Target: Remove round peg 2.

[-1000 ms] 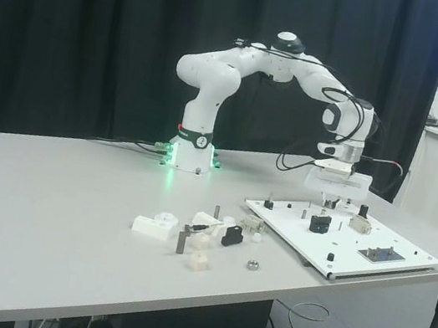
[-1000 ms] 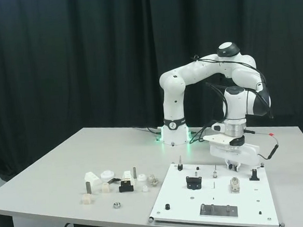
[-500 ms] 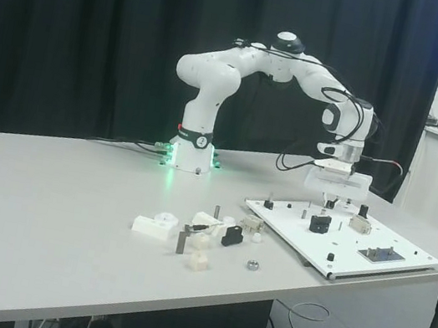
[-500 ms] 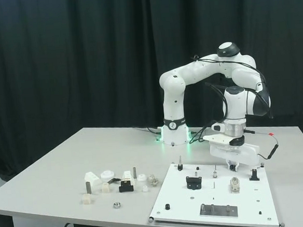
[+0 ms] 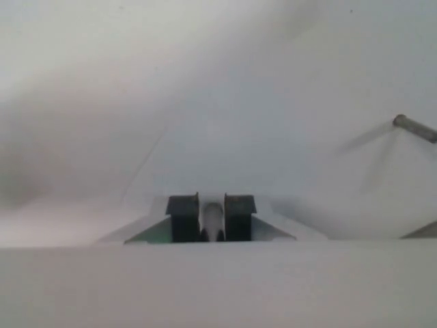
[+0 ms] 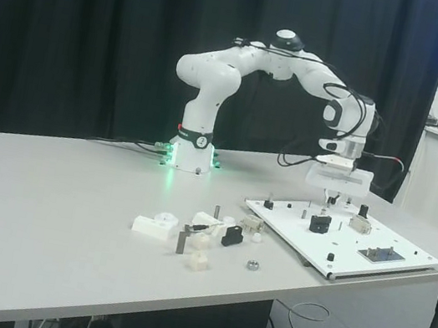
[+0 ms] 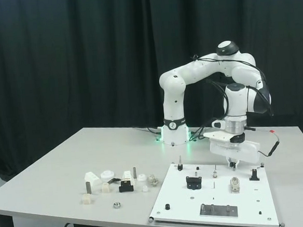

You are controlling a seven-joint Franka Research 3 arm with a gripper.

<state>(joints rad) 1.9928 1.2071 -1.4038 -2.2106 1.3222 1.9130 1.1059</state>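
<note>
The claw [image 5: 211,217] has risen off the white board [image 7: 215,202] since a second ago, its narrow jaws clamped on a small grey peg [image 5: 212,219]. At the board's 9 o'clock, loose parts [image 7: 115,183] lie scattered on the grey surface [image 6: 61,196], with open room toward its near edge. One black block [image 7: 193,182] sits mid-board. The white arm [image 7: 190,77] arches behind.

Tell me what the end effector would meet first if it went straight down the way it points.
Most likely the white board. The end effector points straight down over the board's far side, holding a small peg. In the wrist view bare board lies beneath; another peg stands off to one side. Depth is unclear.
</note>
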